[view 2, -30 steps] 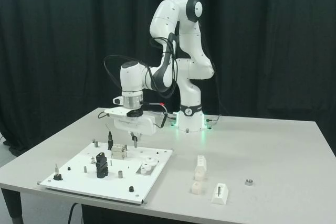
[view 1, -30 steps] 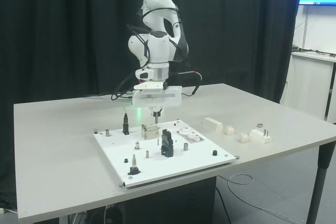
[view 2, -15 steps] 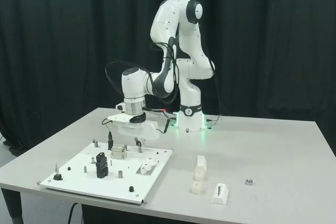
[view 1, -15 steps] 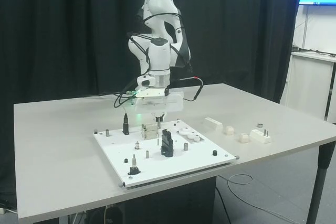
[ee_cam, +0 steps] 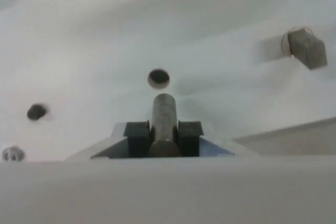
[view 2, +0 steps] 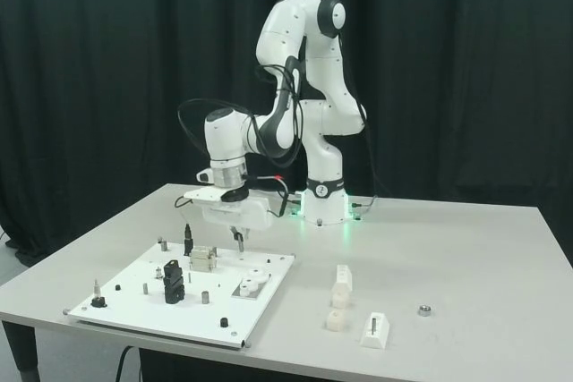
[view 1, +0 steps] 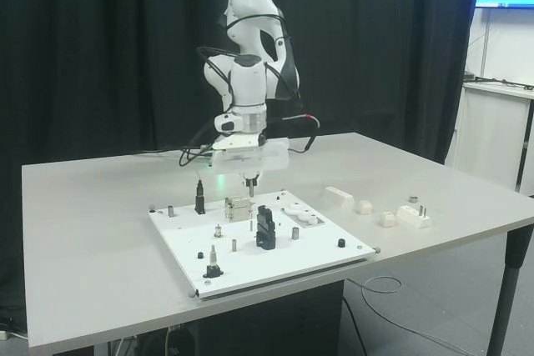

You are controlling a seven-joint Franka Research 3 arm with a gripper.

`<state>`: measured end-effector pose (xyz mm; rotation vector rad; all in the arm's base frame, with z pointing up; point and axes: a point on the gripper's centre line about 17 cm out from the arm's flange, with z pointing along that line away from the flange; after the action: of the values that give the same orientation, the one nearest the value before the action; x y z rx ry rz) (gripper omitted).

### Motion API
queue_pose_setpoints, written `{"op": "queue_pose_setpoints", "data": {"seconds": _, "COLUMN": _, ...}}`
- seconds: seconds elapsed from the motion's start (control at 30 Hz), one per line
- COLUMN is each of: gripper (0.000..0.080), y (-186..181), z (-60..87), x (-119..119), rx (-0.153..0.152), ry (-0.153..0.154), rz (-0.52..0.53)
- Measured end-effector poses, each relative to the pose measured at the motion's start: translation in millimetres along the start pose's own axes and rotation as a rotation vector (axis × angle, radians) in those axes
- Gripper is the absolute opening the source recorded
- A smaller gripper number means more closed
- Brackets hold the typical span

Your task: Insert round peg 3.

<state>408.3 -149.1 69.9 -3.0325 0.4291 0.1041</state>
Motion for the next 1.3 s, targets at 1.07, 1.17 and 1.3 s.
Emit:
{"op": "queue_pose_setpoints", "data": {"seconds": 1.07, "gripper": 0.0110, "y": 1.9, "z": -8.4, "x": -1.3, "rx": 0.012, "ry": 0.006, "rz": -0.019}}
{"op": "queue_pose_setpoints", "data": {"seconds": 1.17, "gripper": 0.0110, "y": 2.3, "z": -7.3, "x": 0.2, "rx": 0.009, "ry": 0.011, "rz": -0.019}}
{"op": "queue_pose_setpoints", "data": {"seconds": 1.3, "gripper": 0.0110, "y": 2.5, "z": -5.8, "x": 1.8, "rx": 0.006, "ry": 0.017, "rz": -0.020}}
